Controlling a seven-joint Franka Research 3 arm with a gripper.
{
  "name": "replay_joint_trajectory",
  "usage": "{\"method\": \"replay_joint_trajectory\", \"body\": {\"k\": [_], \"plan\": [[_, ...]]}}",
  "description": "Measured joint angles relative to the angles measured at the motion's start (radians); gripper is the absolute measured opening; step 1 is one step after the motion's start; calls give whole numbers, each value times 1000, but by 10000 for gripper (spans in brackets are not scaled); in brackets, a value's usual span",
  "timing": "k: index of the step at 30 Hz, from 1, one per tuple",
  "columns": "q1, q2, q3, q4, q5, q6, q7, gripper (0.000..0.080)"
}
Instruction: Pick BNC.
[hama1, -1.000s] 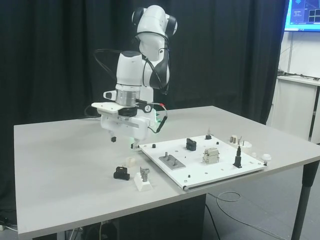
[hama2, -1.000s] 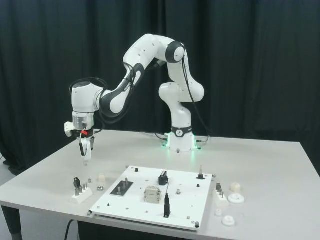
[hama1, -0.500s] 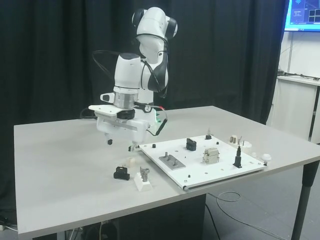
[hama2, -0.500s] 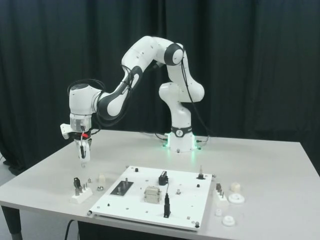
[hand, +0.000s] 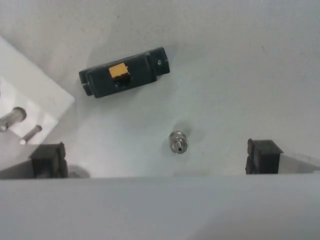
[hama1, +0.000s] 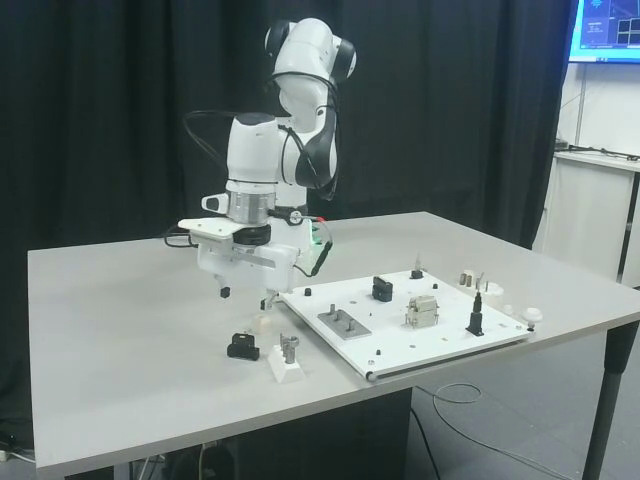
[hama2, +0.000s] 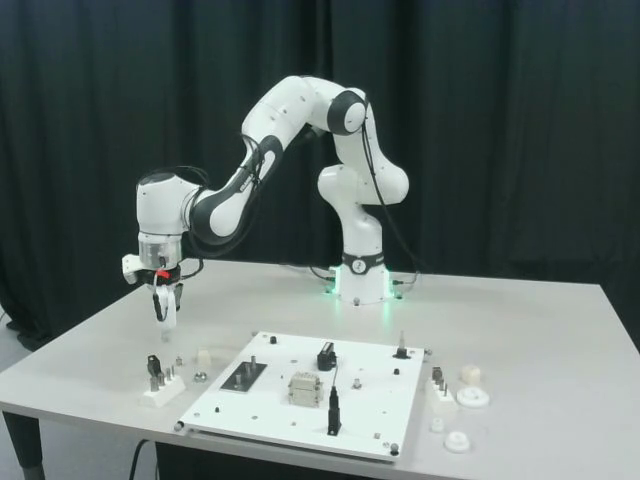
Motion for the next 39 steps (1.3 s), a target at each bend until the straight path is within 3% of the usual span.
{"method": "replay_joint_trajectory", "body": {"k": [25,39], "plan": [[-45,19,0,-1,78,0,-18,800],[-50,39,1,-2,144,4,-73,800]]}}
